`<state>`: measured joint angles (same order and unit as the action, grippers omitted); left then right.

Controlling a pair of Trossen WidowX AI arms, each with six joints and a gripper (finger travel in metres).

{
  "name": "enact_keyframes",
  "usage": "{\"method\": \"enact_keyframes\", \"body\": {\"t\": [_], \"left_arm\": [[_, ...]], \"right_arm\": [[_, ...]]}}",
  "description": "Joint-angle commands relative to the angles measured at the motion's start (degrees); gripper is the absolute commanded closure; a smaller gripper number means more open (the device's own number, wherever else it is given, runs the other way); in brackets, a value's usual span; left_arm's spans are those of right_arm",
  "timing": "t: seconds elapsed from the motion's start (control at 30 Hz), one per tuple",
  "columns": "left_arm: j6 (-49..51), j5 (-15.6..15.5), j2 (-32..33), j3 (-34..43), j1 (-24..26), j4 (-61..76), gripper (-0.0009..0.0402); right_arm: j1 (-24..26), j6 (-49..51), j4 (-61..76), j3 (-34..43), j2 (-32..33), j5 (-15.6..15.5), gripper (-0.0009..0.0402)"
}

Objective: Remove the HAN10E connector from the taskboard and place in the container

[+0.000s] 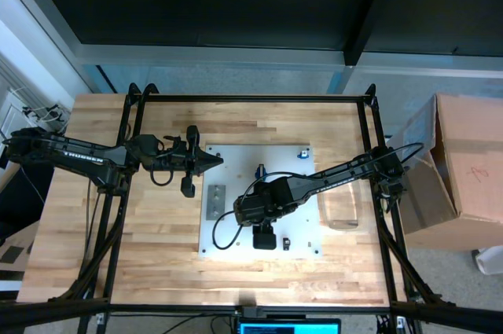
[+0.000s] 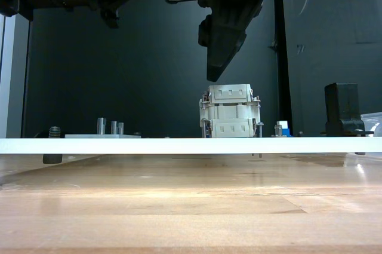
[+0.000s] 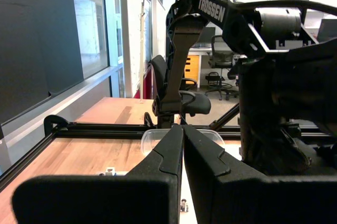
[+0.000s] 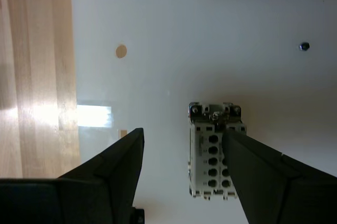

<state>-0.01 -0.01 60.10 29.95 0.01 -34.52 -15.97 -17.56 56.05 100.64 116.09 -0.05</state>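
Note:
The beige HAN10E connector [image 2: 230, 112] stands upright in its seat on the white taskboard [image 2: 149, 144]. My right gripper [image 4: 184, 133] hangs just above it, open, with the connector [image 4: 216, 150] showing between the two fingers and not touched. In the low view the right gripper [image 2: 216, 69] ends a little above the connector's top, toward its left side. In the high view the right arm hides the connector. My left gripper [image 1: 211, 160] hovers high over the board's left rear edge, shut on nothing. The clear plastic container [image 1: 342, 208] sits on the table right of the board.
A grey metal block [image 1: 214, 200] with pegs is on the board's left side. A black fixture [image 2: 342, 107] stands at the board's right, and a small blue part [image 1: 302, 153] at the rear. A cardboard box [image 1: 464, 169] sits off the table's right edge.

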Motion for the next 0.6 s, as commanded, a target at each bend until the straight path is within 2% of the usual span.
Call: {"method": "enact_keyframes", "body": {"t": [0.03,0.3,0.6], "left_arm": [[0.00,0.00,0.00,0.00,-0.02,0.00,0.0393],[0.00,0.00,0.00,0.00,-0.02,0.00,0.0393],[0.00,0.00,0.02,0.00,-0.02,0.00,0.0393]], "right_arm": [[0.00,-0.17,-0.28,-0.66,-0.02,0.02,0.0209],[0.59,-0.59,-0.48,-1.62,-0.02,0.09,0.0271],[1.11,-0.59,-0.46,-2.03,-0.02,0.57,0.0387]]}}
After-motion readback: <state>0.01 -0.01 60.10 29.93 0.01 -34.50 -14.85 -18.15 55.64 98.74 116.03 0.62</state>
